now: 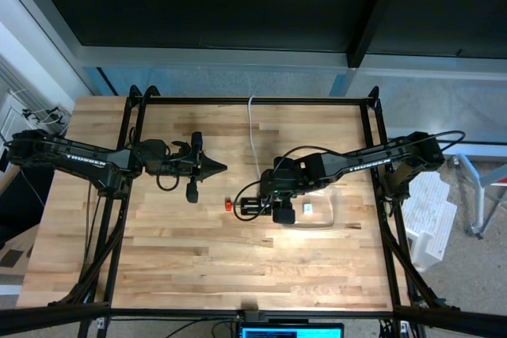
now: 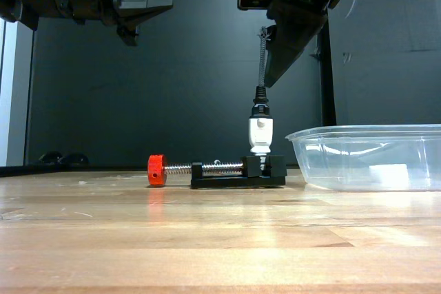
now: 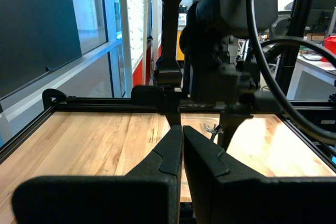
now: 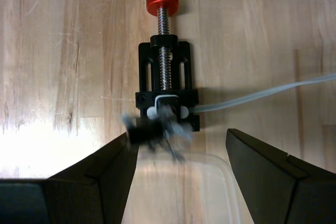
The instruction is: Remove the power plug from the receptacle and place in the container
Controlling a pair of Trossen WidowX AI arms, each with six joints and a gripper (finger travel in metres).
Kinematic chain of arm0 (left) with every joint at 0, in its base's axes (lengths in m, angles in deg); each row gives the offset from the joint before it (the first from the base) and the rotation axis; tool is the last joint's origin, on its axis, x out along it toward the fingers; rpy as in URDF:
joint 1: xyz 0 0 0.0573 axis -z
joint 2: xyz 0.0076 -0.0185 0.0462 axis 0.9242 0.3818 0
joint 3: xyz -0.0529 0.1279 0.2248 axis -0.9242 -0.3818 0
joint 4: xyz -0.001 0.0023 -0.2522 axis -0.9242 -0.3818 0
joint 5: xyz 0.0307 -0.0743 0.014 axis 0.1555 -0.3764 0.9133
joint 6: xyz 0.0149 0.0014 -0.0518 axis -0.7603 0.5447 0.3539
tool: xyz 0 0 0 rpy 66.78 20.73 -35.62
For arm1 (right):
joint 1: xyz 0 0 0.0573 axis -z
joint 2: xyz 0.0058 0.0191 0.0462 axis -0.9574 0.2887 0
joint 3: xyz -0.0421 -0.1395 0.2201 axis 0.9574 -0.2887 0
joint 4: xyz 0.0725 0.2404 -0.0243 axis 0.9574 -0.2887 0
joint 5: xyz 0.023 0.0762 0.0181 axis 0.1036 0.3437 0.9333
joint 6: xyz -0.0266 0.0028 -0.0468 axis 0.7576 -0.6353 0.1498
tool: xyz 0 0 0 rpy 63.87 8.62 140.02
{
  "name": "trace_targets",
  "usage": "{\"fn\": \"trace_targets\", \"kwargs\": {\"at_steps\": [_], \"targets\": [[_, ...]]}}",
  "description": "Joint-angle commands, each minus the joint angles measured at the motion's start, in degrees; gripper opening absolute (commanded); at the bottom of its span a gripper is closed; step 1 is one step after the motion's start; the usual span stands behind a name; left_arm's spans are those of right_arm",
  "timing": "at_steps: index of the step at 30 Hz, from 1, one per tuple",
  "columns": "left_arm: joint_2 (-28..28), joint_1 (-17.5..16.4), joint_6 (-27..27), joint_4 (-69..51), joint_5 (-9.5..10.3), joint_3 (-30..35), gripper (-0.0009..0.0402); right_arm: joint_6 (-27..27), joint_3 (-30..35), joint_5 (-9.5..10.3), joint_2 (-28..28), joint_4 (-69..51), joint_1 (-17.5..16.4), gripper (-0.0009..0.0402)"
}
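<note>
High view: left gripper [image 1: 215,168] left of centre, fingers together, empty. Right gripper [image 1: 275,205] at centre, over vise [image 1: 247,208]. Container [image 1: 323,211] just right of vise.

Low view: power plug [image 2: 260,109] at centre, upright, seated in receptacle [image 2: 260,134]. Right gripper above it.

Left wrist view: left gripper's fingers pressed together, holding nothing.

Right wrist view: right gripper spread wide, empty. Plug blurred between its fingers.

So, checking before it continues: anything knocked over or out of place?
Nothing stands out: power plug upright in the receptacle, container flat beside it, right gripper open above the plug, left gripper shut, parked aloft.
</note>
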Motion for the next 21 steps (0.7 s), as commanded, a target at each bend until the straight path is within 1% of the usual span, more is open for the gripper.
{"fn": "trace_targets", "kwargs": {"at_steps": [1,6,13,21], "targets": [[0.0,0.0,0.0,0.0,0.0,0.0,0.0,0.0,0.5,0.02,1.6,0.1,-0.1,0.0235],[0.0,0.0,0.0,0.0,0.0,0.0,0.0,-0.1,1.1,0.07,3.8,0.7,-0.3,0.0236],[0.0,0.0,0.0,0.0,0.0,0.0,0.0,-1.3,1.0,-0.04,3.9,1.9,-0.5,0.0236],[0.0,0.0,0.0,0.0,-0.02,0.0,0.0,-2.5,0.8,0.02,5.7,2.8,-0.5,0.0236]]}}
